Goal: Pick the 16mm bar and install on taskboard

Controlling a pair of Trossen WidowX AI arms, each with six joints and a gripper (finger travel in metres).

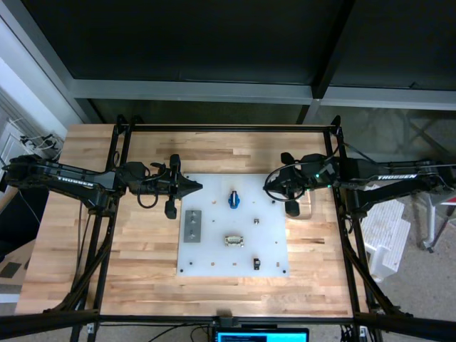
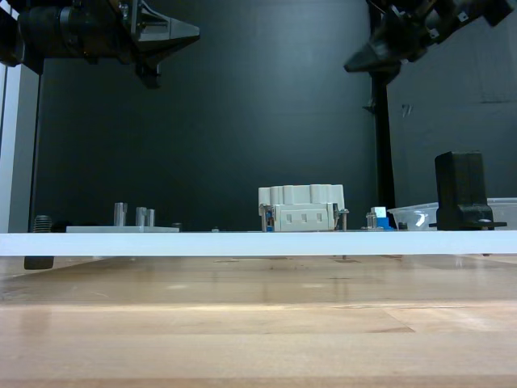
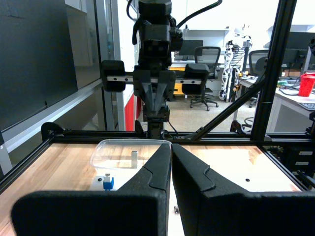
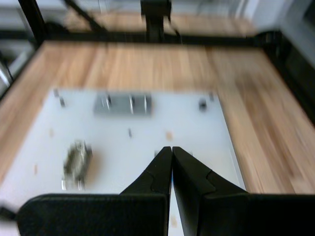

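Where the wood runs nearest the camera, table: pale plank table (image 1: 142, 285) fills the lower part of the high view.
Board: white square board (image 1: 214, 256) lying flat on the table at the centre of the high view; in the low view it is a thin white strip across the frame.
Black plug: small black plug (image 1: 256, 264) upright near the board's near edge, lower centre of the high view.
Beige plug: ribbed beige plug (image 1: 234, 241) just beyond the black one, at the frame's centre.
Grey block: flat grey block (image 1: 192, 224) on the board's left side, centre-left of the frame, with short metal pins standing on it.
Blue knob: blue knob (image 1: 234, 199) toward the board's far edge.
Tray: clear plastic tray (image 1: 308, 210) on the table just beside the board's right edge, centre-right of the frame.
Bar: short dull-grey metal bar (image 3: 134, 158), a plain round stub, upright inside the tray, apart from its walls and from both grippers.
Left gripper: left gripper (image 1: 198, 187) high above the board's far left corner, centre-left of the high view, pointing right, fingers pressed together.
Right gripper: right gripper (image 4: 172, 151) high above the board's far right edge beside the tray, pointing left, fingers pressed together.
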